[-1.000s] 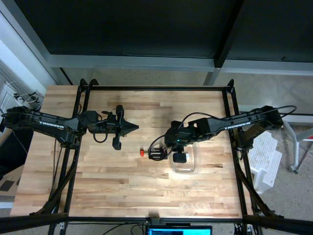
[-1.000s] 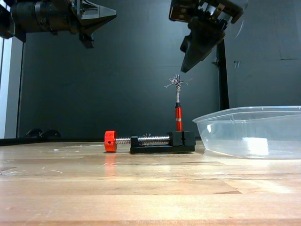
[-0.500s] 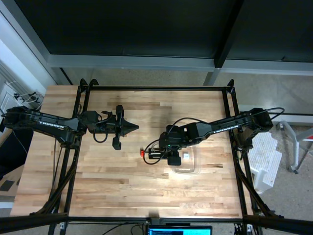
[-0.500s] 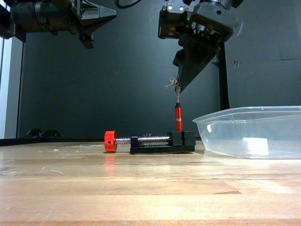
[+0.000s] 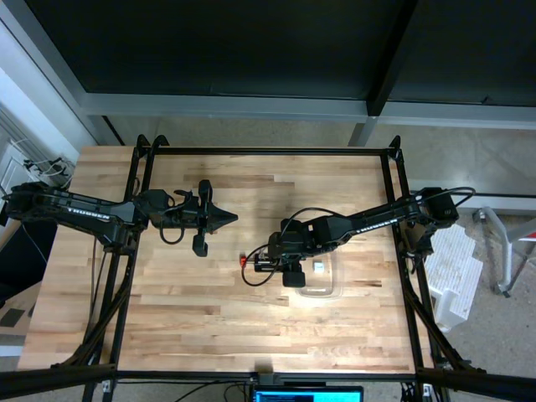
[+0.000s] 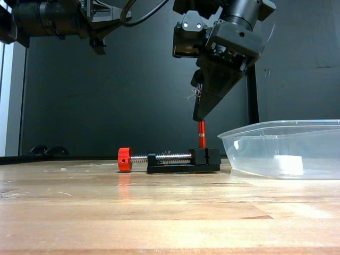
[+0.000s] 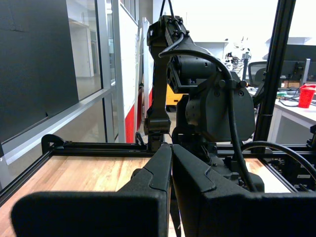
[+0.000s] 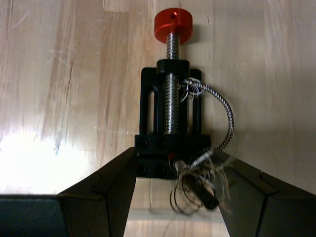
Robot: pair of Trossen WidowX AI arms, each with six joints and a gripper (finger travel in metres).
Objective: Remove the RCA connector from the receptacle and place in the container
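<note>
Nearest, on the wooden counter [image 6: 159, 212], sits the receptacle [image 6: 183, 159], a low black block with a silvery screw and a red knob [image 6: 124, 159] at its left end. The connector [image 6: 201, 134] stands upright in the block's right end, its red barrel showing just above the black.

The right tool [image 6: 199, 111] points straight down at the connector, its tip level with the plug's top and hiding the upper part. In the right wrist view the right tool [image 8: 175, 153] is spread: its two fingers [image 8: 113, 182] stand either side of the block's end, and the connector [image 8: 195, 180] lies between them, nearer one finger, touching neither as far as can be seen. A braided wire [image 8: 224, 123] with frayed strands loops from the plug over the receptacle [image 8: 170, 118] toward the knob [image 8: 173, 24].

Just right of the block, close but apart from it, is the clear container [image 6: 276, 126], with a small white piece [image 6: 289, 164] in it. From above, the container [image 5: 322, 293] lies partly under the right arm.

Farther left and high above the counter hangs the left tool [image 6: 125, 18], well apart from the receptacle. Its fingers [image 7: 158, 170] are pressed together, gripping nothing.
</note>
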